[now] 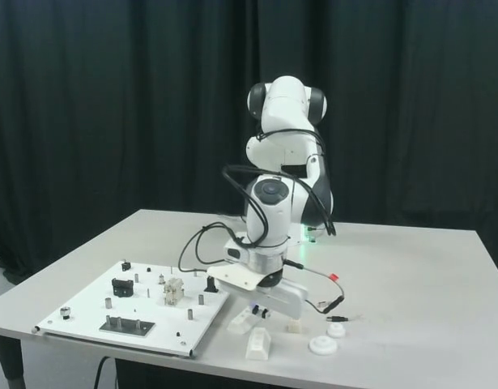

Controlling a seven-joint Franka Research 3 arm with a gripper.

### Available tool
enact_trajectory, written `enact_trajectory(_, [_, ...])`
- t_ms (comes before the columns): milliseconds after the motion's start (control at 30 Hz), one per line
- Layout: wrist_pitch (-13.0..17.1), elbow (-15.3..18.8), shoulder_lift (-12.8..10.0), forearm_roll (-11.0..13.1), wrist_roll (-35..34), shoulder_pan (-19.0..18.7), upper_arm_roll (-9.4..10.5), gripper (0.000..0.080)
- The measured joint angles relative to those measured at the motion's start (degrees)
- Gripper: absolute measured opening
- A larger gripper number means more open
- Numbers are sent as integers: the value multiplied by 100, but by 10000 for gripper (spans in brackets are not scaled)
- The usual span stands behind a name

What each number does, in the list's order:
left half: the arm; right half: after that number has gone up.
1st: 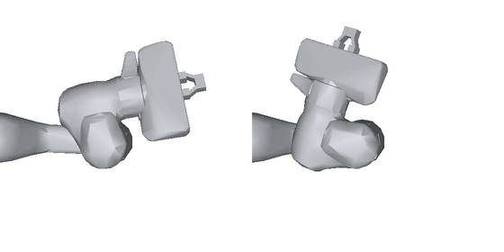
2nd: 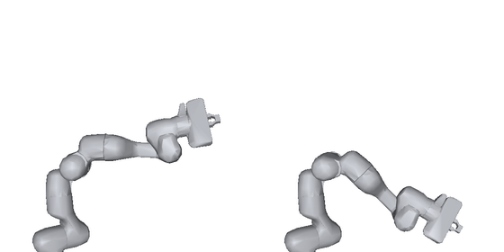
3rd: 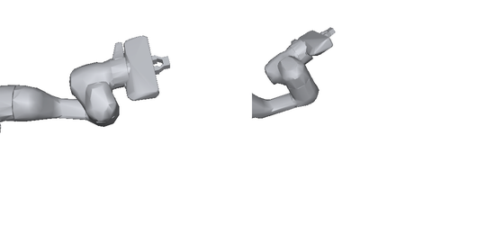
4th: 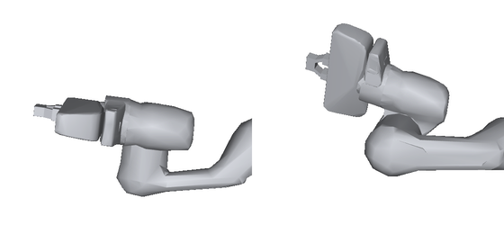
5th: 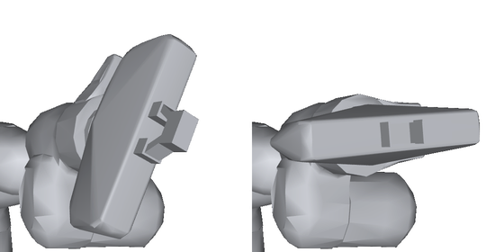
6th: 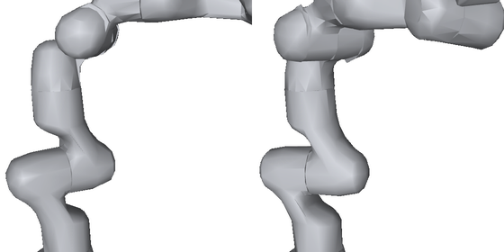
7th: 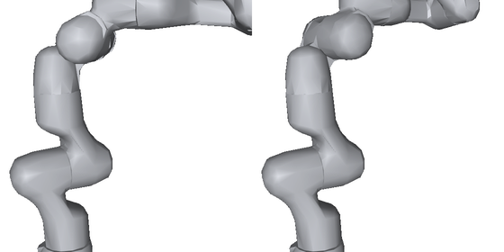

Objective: Place small gear.

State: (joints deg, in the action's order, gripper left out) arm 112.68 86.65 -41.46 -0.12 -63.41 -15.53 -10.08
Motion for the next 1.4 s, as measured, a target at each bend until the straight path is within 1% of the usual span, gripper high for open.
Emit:
enact_trajectory(200, [184, 317, 155, -57, -111, 0, 75, 143])
enact_trajectory(500, [378, 645, 386, -64, -147, 0, 138, 143])
enact_trajectory(700, [506, 824, 511, -64, -205, 0, 147, 143])
enact_trajectory(1000, [576, 967, 624, -64, -199, 0, 148, 143])
enact_trajectory(1033, [581, 974, 631, -64, -197, 0, 148, 653])
enact_trajectory(1167, [613, 1006, 657, -64, -190, 0, 154, 653])
enact_trajectory(1200, [624, 1015, 662, -64, -188, 0, 157, 771])
enact_trajectory(1367, [697, 1056, 681, -64, -187, 0, 178, 771])
enact_trajectory(1400, [711, 1063, 683, -64, -187, 0, 183, 794])
